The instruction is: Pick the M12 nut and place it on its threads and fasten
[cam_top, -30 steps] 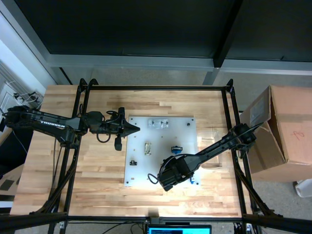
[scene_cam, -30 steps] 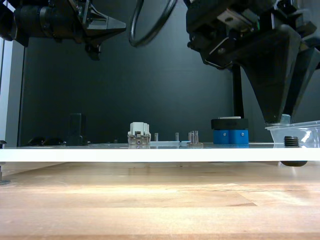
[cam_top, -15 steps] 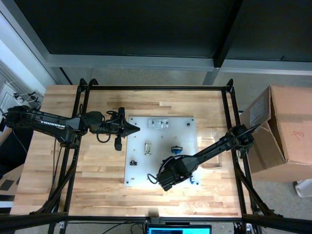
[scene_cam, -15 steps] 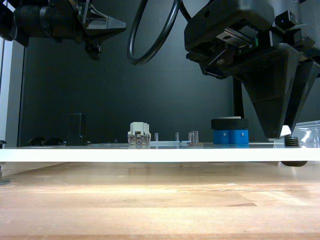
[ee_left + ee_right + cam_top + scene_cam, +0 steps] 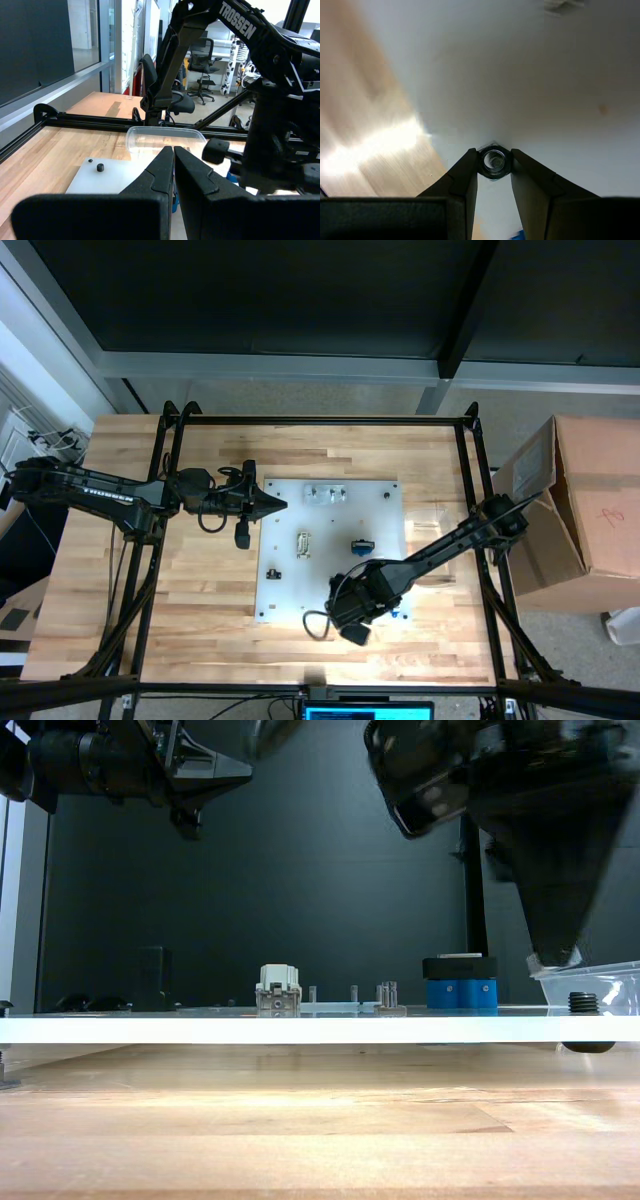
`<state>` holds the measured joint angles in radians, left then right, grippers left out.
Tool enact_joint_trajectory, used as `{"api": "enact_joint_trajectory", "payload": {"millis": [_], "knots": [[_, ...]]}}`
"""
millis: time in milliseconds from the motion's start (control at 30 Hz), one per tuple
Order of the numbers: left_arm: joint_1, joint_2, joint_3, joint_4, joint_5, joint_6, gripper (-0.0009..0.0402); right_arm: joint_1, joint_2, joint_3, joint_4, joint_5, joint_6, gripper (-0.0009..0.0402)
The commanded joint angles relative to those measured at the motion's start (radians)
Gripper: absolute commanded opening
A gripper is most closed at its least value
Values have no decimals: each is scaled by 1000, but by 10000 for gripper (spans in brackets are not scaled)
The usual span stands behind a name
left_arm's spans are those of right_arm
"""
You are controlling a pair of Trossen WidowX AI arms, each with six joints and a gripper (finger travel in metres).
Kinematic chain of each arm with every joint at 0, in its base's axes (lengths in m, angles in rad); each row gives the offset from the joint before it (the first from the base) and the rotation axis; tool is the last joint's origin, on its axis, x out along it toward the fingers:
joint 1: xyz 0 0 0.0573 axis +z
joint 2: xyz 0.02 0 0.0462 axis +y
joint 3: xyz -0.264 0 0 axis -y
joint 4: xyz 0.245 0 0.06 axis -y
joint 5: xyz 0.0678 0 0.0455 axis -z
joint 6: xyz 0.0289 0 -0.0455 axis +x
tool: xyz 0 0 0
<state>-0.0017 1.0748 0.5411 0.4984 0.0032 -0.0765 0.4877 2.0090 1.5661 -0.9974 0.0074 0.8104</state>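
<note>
The small silver nut (image 5: 494, 161) is held between the fingertips of my right gripper (image 5: 493, 165), which is shut on it above the white board (image 5: 285, 590). In the low view the right gripper (image 5: 553, 956) hangs with its tip a little above and left of the black ribbed stud (image 5: 582, 1003). The stud's ribs show bare, and the nut is clear of it. In the high view the right gripper (image 5: 358, 604) is over the board's near right part and hides its own tip. My left gripper (image 5: 274, 505) hovers at the board's far left edge, shut with nothing in it.
A clear tray (image 5: 438, 540) lies right of the board, behind the stud in the low view. A blue block (image 5: 460, 992) and a grey connector (image 5: 278, 990) stand mid-board. A cardboard box (image 5: 590, 510) sits beyond the table's right edge, and a black frame surrounds the table.
The right gripper has turned at the wrist and its tip, still holding the nut, has risen slightly from beside the stud. The left arm has not moved.
</note>
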Motion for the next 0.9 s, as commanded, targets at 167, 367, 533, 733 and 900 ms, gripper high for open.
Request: {"api": "enact_joint_trajectory", "payload": {"millis": [167, 367, 533, 733, 900], "knots": [[0, 0, 0, 0, 0, 0, 0, 10, -2, -12, 5, -4, -656, 12], [0, 0, 0, 0, 0, 0, 0, 10, -7, -31, 25, -4, -907, 12], [0, 0, 0, 0, 0, 0, 0, 10, -7, -57, 39, -3, -955, 12], [0, 0, 0, 0, 0, 0, 0, 2, -11, -63, 44, 1, -984, 12], [0, 0, 0, 0, 0, 0, 0, -1, -13, -84, 50, 0, -988, 12]]}}
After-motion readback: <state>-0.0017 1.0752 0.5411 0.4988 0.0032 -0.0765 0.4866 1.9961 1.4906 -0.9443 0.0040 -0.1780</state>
